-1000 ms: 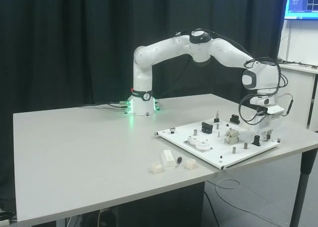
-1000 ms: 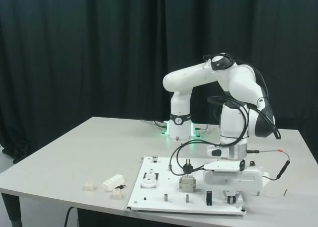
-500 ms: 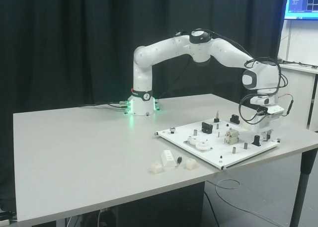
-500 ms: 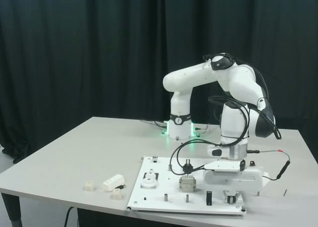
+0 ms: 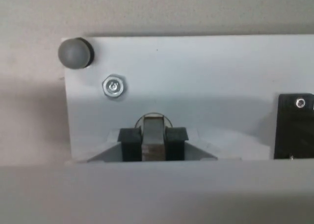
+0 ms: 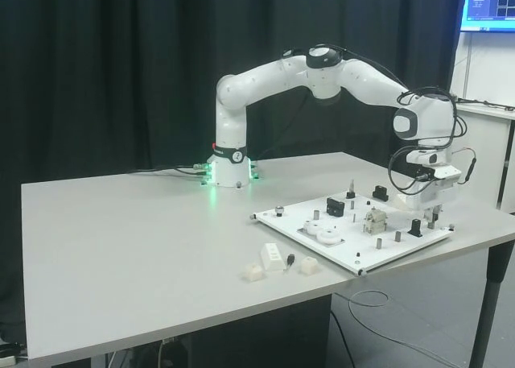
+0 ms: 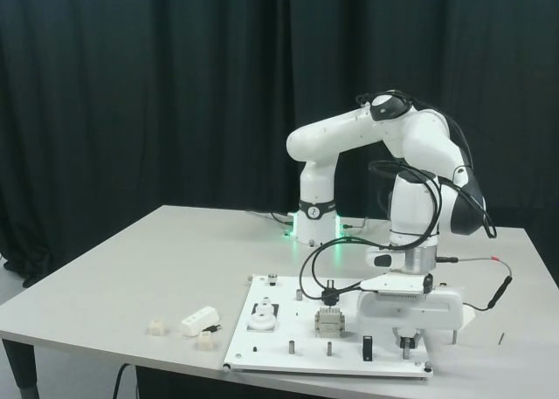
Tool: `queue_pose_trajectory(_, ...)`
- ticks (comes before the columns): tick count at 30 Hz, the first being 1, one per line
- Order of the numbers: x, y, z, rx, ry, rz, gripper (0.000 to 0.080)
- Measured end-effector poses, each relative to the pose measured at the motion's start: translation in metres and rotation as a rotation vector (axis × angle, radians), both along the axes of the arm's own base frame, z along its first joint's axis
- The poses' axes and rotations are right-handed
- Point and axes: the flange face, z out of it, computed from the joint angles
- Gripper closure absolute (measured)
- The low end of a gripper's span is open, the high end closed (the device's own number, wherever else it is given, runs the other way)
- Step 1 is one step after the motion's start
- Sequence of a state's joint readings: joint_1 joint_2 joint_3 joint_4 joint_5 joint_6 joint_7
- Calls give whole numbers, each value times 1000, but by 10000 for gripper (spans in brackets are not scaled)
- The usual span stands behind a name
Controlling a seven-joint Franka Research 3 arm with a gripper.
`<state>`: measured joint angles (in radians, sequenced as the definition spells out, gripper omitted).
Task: Remove square peg 4.
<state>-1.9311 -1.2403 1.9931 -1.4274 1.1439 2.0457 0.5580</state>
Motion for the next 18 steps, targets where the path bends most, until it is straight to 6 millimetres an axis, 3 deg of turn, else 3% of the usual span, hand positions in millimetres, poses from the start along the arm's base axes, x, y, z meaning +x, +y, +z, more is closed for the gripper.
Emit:
queue_pose_trajectory(8,1,1,8,-5,4,4,705)
queue_pose_trajectory(18,1,6,32,-10,18,19,705)
